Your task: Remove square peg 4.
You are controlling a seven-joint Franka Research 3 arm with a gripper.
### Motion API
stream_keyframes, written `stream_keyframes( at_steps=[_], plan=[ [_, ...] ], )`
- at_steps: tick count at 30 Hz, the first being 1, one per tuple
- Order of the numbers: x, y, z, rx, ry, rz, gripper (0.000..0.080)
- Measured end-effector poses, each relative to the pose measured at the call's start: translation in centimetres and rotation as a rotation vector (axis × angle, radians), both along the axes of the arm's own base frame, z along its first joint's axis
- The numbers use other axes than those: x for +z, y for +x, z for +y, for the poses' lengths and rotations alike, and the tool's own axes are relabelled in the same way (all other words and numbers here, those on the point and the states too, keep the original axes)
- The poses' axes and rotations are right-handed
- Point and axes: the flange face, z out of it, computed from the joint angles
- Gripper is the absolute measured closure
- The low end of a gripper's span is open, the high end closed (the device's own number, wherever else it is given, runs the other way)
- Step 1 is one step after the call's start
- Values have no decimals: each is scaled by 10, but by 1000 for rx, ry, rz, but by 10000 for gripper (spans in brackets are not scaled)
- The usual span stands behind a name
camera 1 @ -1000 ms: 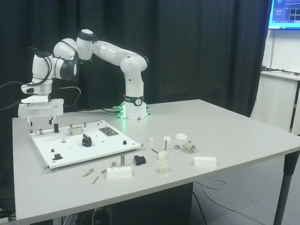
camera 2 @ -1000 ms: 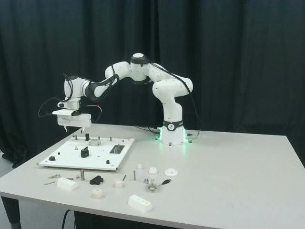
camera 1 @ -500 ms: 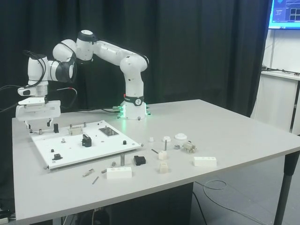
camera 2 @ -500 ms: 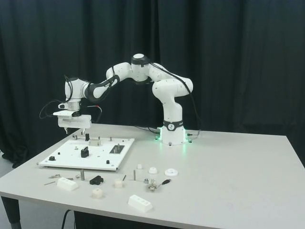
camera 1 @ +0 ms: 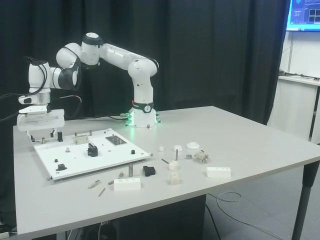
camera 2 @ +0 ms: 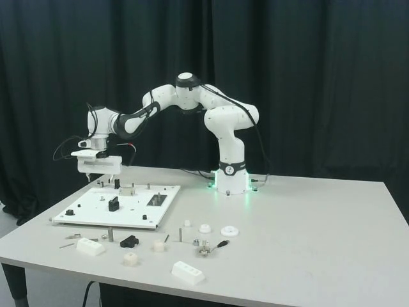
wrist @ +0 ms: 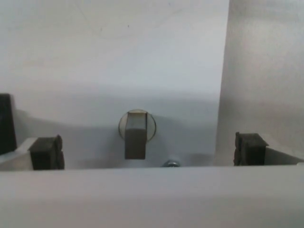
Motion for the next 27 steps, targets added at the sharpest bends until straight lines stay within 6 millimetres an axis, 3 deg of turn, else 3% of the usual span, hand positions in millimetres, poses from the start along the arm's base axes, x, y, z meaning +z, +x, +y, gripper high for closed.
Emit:
stream_keyframes(
  at_steps=[27],
  plan=[
    [-12, -3, -2, 1, 2, -16, 3]
  ],
)
